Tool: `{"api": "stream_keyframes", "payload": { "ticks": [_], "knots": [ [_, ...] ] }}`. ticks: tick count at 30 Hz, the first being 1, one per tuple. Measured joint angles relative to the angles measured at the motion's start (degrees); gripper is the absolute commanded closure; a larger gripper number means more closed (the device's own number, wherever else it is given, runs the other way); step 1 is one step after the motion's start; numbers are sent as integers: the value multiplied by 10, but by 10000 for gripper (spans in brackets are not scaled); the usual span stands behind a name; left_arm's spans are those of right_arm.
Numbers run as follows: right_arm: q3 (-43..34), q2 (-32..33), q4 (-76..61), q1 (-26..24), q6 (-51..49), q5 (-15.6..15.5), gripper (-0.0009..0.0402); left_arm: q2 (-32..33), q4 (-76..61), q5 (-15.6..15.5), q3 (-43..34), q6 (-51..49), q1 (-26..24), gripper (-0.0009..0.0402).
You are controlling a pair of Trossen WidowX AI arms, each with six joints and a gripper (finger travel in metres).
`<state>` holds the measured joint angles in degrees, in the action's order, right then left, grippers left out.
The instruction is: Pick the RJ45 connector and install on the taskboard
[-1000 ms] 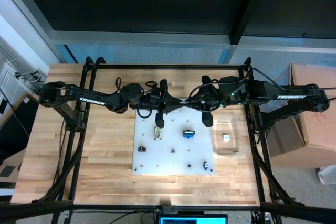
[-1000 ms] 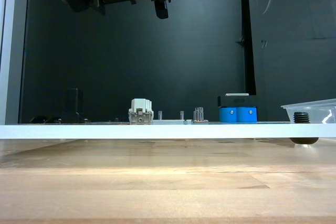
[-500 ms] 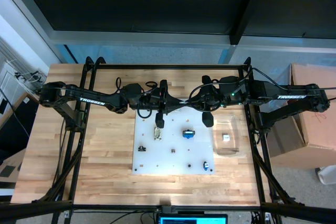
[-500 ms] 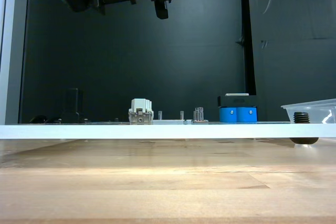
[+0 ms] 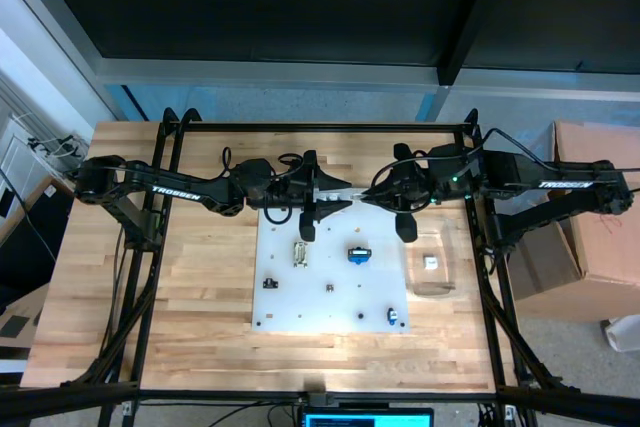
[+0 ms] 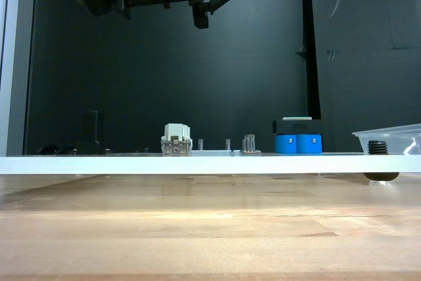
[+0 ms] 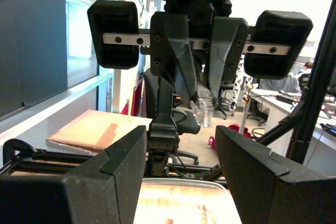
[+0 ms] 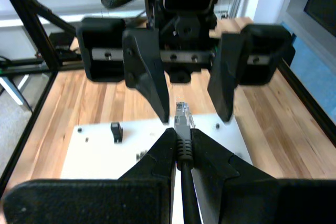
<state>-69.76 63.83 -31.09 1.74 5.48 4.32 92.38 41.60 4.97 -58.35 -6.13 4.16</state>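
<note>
While the RJ45 connector (image 8: 181, 115) sits clamped at its boot in the fingers of the right gripper (image 7: 201, 95), high over the taskboard (image 5: 330, 307) far edge | left gripper (image 8: 195, 111) faces it, fingers apart | handling: light, brittle latch tab, limp cable (image 8: 187, 203); grip body sides.

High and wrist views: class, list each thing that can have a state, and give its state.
Left pincer: open, facing the right pincer.
Right pincer: shut on the RJ45 connector, above the taskboard near its far edge.
RJ45 connector: held, high above the taskboard, clear of its seat.
</note>
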Motion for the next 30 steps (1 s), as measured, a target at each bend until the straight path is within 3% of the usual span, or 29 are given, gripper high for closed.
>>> {"api": "stream_keyframes", "payload": {
  "ticks": [3, 9, 11, 30],
  "knots": [
    [0, -4, -46, 0, 5, -1, 393, -1, -13, 1, 0, -1, 0, 219],
    [0, 8, -133, 7, 44, -61, 393, -2, -17, 3, 0, -3, 0, 241],
    [0, 20, -154, 20, 48, -68, 393, -2, -19, 3, 0, -4, 0, 248],
    [-67, 214, -408, 140, 52, -70, 393, -2, -24, 3, 0, -4, 0, 262]
  ]
}}
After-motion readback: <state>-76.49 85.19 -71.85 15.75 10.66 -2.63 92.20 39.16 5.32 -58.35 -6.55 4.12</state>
